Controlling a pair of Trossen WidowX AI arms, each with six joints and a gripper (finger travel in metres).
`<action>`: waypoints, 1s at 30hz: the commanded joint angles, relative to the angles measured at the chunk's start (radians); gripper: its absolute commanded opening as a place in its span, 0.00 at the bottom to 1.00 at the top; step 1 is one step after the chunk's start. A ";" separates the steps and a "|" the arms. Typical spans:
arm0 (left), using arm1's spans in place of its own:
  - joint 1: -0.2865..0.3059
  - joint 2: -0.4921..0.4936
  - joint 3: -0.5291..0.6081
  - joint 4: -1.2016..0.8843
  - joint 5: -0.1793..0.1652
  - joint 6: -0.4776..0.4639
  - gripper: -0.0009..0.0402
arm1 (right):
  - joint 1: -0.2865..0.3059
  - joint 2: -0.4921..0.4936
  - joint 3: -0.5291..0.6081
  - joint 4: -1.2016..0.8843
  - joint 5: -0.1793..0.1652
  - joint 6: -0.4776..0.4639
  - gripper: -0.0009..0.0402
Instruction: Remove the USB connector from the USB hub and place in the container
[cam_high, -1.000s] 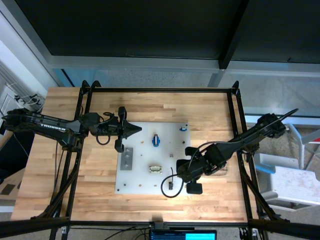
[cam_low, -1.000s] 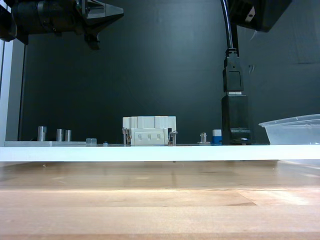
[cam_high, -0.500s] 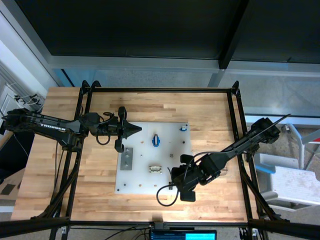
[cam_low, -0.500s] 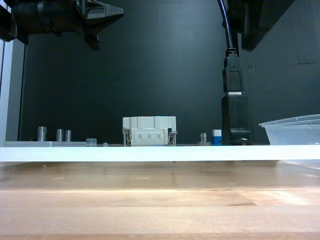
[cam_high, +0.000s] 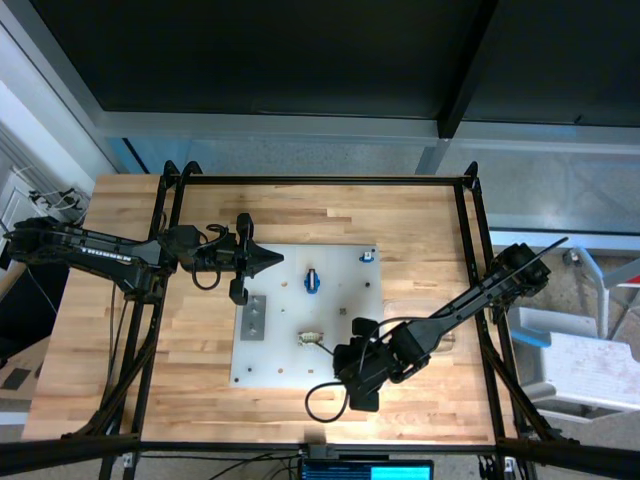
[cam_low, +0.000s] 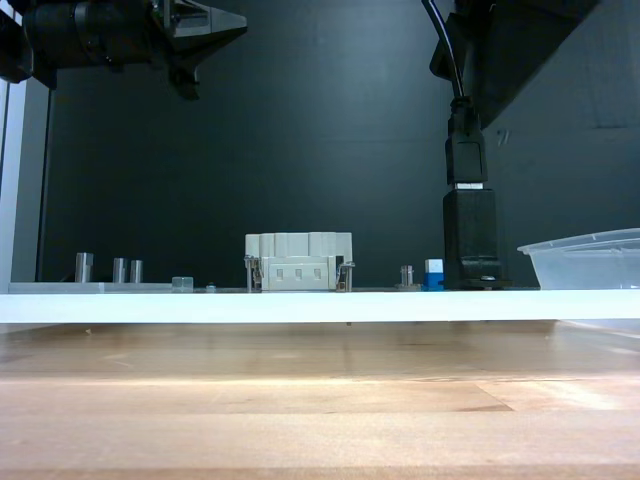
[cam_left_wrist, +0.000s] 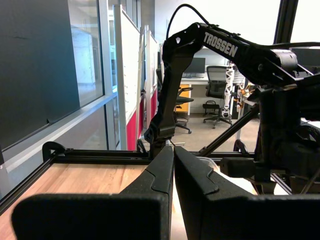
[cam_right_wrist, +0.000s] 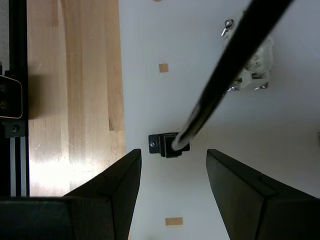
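Black USB connector (cam_low: 466, 150) sat in USB hub (cam_low: 471, 240) beneath right gripper (cam_right_wrist: 172, 152), fingers spread, nothing grasped; container (cam_low: 585, 258) drop pending; left gripper (cam_left_wrist: 173, 150), fingers pressed together, well apart.

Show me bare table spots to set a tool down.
Bare wood: near-left beside the white board, and the far strip behind it. Shut left gripper hangs above the board's far-left corner. Crowded: near-right corner, open right gripper over the USB hub.

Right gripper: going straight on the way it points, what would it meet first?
Probably the USB connector, plugged upright in the USB hub below the open right gripper; depth is unclear. The left gripper hangs shut over the board's far-left corner.
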 joint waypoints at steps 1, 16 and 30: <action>0.000 0.000 0.000 0.000 0.000 0.000 0.02 | -0.001 0.008 0.000 0.013 0.002 0.000 0.46; 0.000 0.000 0.000 0.000 0.000 0.000 0.02 | -0.011 0.051 0.000 0.021 0.027 -0.004 0.30; 0.000 0.000 0.000 0.000 0.000 0.000 0.02 | -0.019 0.051 0.000 0.018 0.016 -0.044 0.02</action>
